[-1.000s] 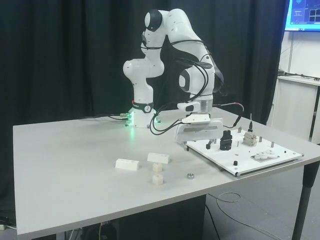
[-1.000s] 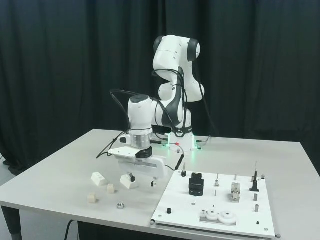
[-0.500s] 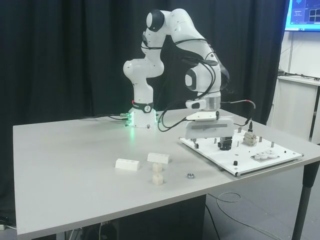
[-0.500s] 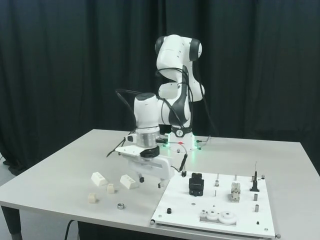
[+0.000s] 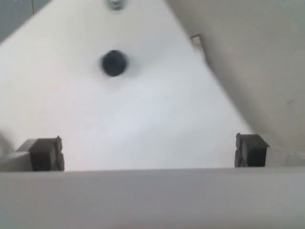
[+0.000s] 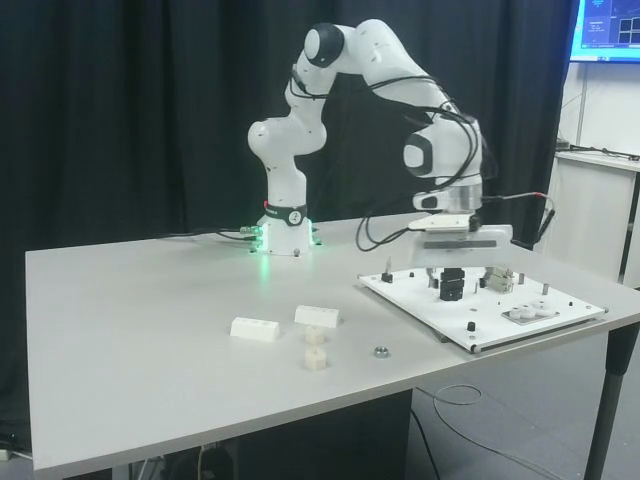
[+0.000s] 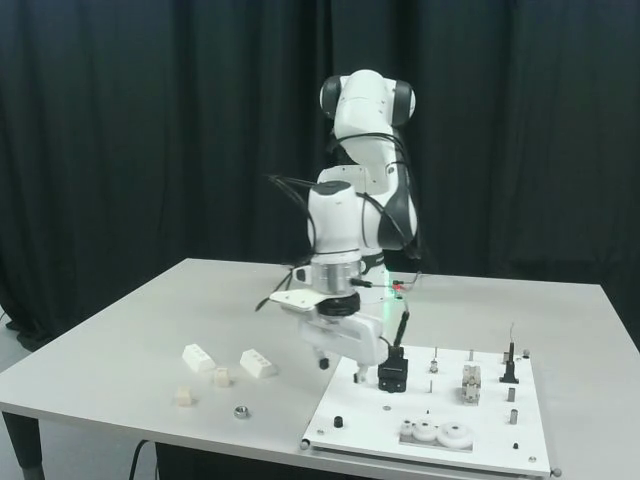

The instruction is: Remove small gear.

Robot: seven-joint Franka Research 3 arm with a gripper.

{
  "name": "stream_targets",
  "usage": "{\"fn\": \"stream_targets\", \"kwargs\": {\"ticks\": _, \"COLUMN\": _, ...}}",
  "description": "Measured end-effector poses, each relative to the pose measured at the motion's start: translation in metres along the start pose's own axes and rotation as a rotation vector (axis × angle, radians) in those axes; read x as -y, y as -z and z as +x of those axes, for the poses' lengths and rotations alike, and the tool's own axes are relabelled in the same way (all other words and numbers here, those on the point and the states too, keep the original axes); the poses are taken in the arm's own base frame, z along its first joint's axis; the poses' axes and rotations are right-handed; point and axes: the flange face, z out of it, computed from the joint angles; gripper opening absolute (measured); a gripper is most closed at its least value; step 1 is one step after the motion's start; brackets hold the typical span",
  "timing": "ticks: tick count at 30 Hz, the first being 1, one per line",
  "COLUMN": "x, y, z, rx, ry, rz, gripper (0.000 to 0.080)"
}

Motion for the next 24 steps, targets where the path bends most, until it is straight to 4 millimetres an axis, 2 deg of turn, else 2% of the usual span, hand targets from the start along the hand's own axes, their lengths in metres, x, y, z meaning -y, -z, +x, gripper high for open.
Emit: {"fn": "stream_targets", "kwargs": {"ticks": 24, "x": 0.051, "y": -0.005, "z": -0.070, "rx": -0.046, "ry": -0.461, "rz": -0.073, "gripper": 0.0800}}
